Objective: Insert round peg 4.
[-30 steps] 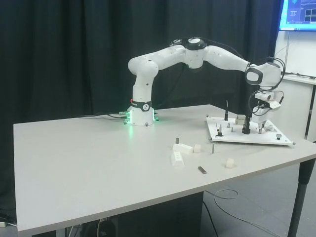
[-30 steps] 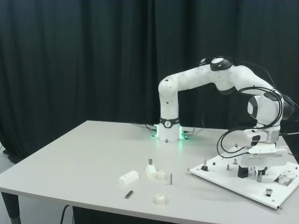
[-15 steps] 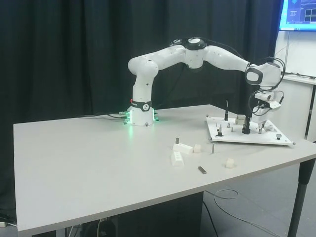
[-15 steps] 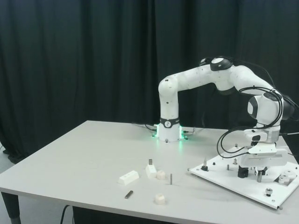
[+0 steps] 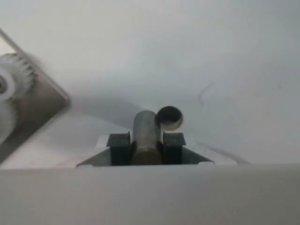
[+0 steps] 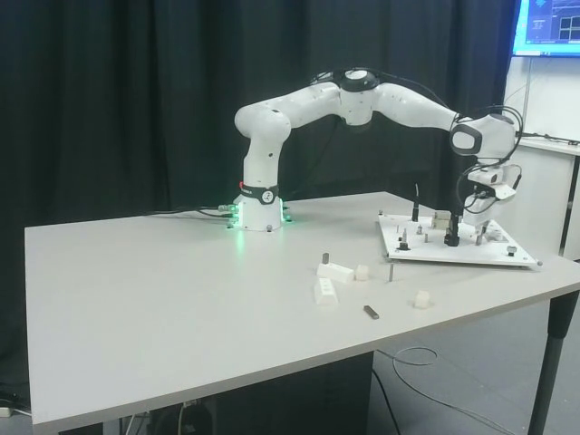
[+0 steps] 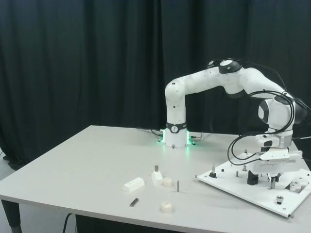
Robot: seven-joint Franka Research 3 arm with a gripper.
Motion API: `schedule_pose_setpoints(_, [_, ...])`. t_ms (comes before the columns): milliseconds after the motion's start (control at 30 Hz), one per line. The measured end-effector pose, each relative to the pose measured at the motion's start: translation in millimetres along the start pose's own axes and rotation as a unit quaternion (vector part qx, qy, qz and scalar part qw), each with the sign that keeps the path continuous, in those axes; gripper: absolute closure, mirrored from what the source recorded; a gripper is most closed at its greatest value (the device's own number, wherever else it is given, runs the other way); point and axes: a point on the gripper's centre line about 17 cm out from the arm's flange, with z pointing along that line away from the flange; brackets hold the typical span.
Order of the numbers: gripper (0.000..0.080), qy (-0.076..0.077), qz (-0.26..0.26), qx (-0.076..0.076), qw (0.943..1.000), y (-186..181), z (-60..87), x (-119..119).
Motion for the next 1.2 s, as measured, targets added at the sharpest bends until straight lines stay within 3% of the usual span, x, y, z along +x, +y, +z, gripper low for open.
schedule_pose_setpoints(400, [0.0658, 0.007, 0.011, 0.001, 0.9999, -12, 0.4, -2])
schedule_pose_setpoints(767, [0.0658, 0.015, 0.021, -0.017, 0.9995, 0, 0.2, 2])
schedule_pose_setpoints(1200, [0.0658, 0.016, 0.023, -0.026, 0.9993, 8, 0.1, 3])
